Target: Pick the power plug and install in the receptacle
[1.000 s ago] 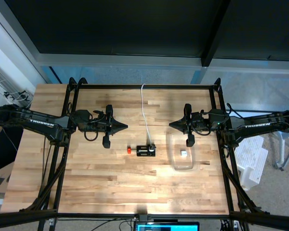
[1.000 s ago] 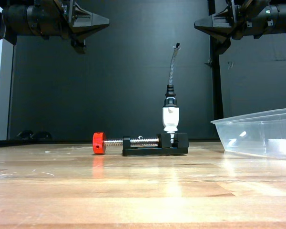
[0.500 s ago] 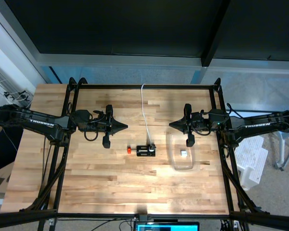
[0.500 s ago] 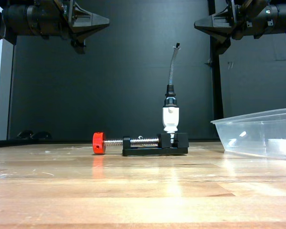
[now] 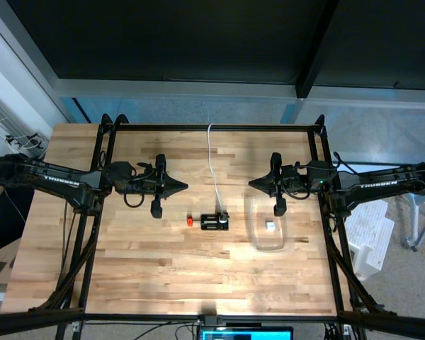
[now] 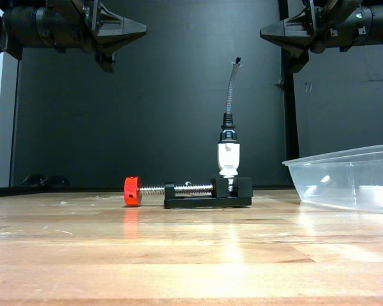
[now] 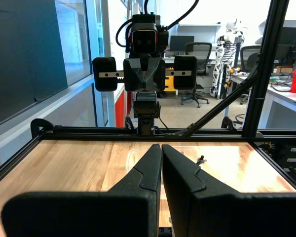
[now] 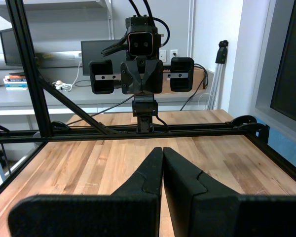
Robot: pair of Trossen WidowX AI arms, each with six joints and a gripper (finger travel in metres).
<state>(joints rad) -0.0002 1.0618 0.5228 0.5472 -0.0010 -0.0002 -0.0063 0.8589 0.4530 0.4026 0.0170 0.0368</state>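
The receptacle (image 5: 225,215) is a small white block (image 6: 228,157) standing upright in a black mini-vise (image 5: 212,222) with a red-orange knob (image 6: 132,191) at mid-table. Its white cable (image 5: 213,159) runs toward the far edge. The power plug is not visible in any view. My left gripper (image 5: 186,186) hovers high above the table, left of the vise, shut and empty (image 7: 161,146). My right gripper (image 5: 250,184) hovers at the same height on the right, also shut and empty (image 8: 162,148). Both point inward at each other.
A clear plastic tray (image 5: 258,242) lies right of the vise, below the right gripper, with a small white cube (image 5: 270,225) inside. A black frame (image 5: 212,128) borders the wooden table (image 5: 163,276). In the low view the tray (image 6: 345,178) stands at the right.
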